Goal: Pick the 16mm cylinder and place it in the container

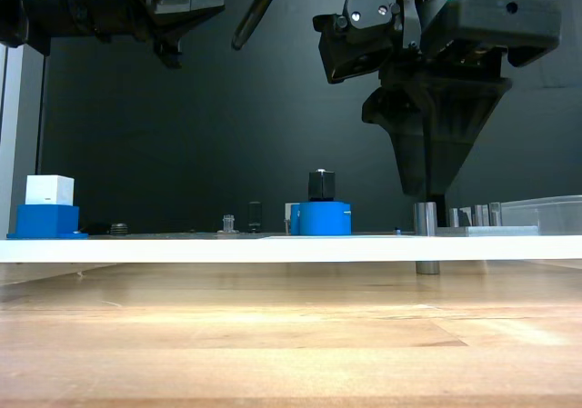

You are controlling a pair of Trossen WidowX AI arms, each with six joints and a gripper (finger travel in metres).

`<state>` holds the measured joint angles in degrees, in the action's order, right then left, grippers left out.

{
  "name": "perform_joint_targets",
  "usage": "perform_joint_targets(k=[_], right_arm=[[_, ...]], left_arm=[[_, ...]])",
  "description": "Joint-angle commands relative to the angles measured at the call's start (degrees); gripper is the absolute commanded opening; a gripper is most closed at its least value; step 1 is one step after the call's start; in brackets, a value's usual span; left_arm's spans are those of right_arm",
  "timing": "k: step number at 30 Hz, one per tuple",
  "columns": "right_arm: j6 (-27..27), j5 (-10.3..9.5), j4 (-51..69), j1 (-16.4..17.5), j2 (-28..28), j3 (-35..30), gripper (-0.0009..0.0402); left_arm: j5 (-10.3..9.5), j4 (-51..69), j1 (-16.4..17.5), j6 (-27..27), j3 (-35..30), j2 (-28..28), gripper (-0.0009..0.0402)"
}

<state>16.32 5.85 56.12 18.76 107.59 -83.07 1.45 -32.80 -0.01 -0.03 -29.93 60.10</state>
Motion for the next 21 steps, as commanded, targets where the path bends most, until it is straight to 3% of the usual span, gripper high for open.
perform_joint_targets(k=[1,18,21], right_arm=[[0.44,0.04,-0.55,0.04,-0.07,0.48,0.0212],[0.76,0.02,-3.69,0.13,0.63,2.99,0.0212],[0.74,-0.96,-4.66,0.15,1.62,3.04,0.0212]], left_arm=[[0.00,-0.02,0.00,0.00,-0.02,0.02,0.0000],[0.00,-0.04,0.00,0.00,-0.02,0.02,0.0000],[0.00,-0.02,0.00,-0.02,-0.02,0.02,0.0000]])
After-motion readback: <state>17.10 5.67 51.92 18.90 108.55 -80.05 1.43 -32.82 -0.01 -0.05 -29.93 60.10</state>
